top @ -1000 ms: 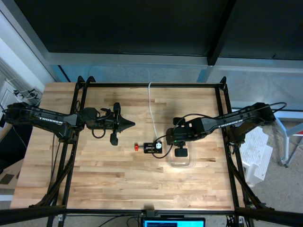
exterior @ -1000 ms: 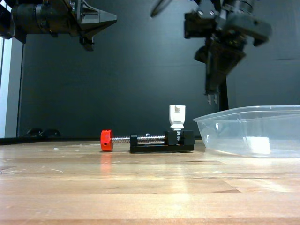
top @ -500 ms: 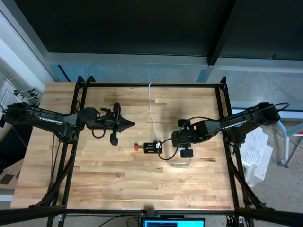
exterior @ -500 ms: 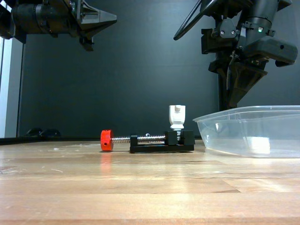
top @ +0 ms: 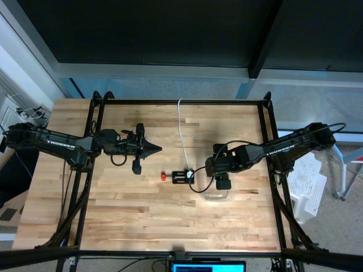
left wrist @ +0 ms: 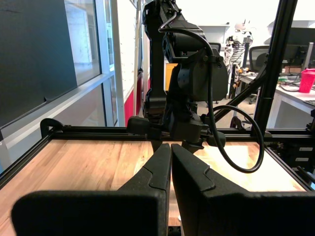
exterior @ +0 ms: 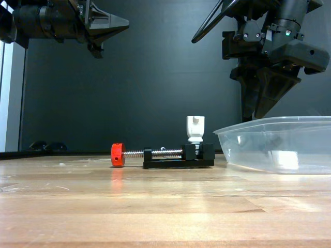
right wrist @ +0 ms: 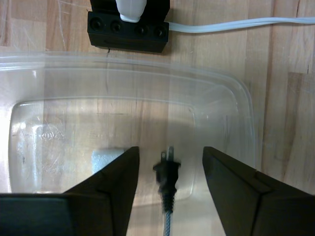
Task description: Remove the power plug from the receptacle and place in the container
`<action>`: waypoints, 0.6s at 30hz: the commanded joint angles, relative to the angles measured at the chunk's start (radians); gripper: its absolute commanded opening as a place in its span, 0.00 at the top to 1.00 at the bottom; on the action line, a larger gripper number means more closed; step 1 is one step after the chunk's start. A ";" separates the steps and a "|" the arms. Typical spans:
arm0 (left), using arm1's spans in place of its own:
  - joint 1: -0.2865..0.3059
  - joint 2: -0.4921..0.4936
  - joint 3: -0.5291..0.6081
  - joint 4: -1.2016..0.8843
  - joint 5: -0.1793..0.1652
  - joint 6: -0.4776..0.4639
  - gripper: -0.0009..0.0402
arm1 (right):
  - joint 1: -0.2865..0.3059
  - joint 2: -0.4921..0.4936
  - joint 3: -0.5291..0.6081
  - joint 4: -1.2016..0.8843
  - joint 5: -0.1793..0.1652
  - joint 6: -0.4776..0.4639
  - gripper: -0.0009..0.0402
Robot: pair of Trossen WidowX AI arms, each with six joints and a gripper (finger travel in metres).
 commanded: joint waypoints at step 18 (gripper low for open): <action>0.000 0.000 0.000 0.000 0.000 0.000 0.98 | 0.002 -0.214 -0.017 0.061 -0.045 -0.003 0.62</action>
